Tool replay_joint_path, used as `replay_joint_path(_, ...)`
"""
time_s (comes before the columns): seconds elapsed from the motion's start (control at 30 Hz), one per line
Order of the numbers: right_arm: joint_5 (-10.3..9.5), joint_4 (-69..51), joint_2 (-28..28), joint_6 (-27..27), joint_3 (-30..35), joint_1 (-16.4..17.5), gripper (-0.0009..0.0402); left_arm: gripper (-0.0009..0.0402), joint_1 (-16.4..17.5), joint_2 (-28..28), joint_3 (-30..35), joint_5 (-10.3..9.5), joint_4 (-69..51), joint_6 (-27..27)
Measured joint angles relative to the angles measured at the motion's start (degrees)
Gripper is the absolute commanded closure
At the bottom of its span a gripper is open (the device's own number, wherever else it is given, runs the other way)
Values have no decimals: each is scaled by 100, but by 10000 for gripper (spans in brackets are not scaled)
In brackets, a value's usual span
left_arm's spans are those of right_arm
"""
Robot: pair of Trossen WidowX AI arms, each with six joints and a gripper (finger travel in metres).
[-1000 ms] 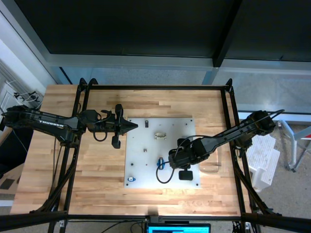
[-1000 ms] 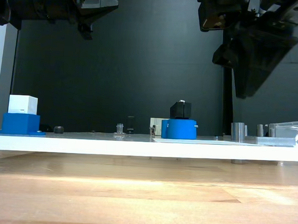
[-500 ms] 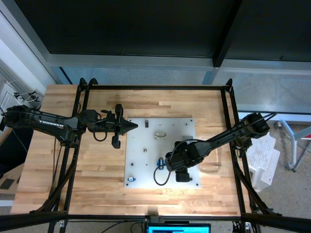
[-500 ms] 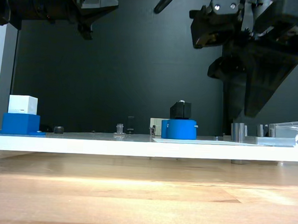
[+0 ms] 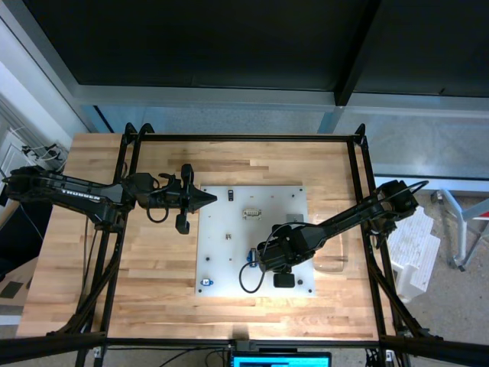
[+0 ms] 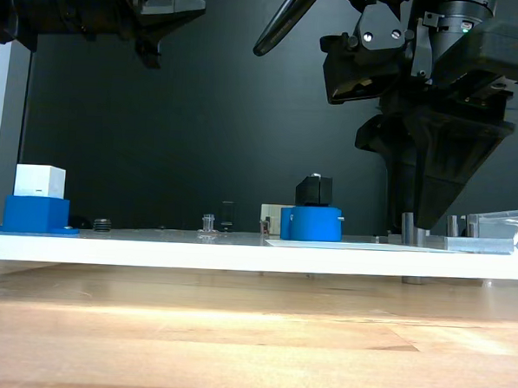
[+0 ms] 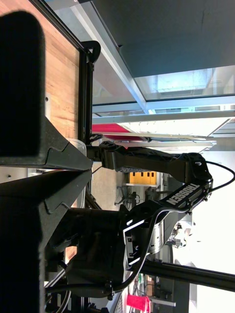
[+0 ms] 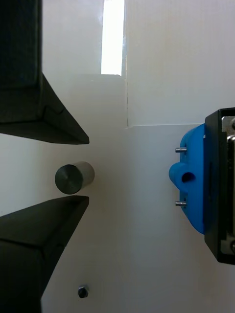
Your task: Remove the 16mm cylinder and place in the container
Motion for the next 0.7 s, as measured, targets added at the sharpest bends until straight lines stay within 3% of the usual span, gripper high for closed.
replay_joint_path(0.43, 35, -4, 0, -39, -7, 2, 378, 393, 0, -2, 2, 0, 2, 0)
replay_joint_path(0.7, 15, -33, -15, -63, -7, 0, 391, 393, 0, 0, 2, -2, 0, 0)
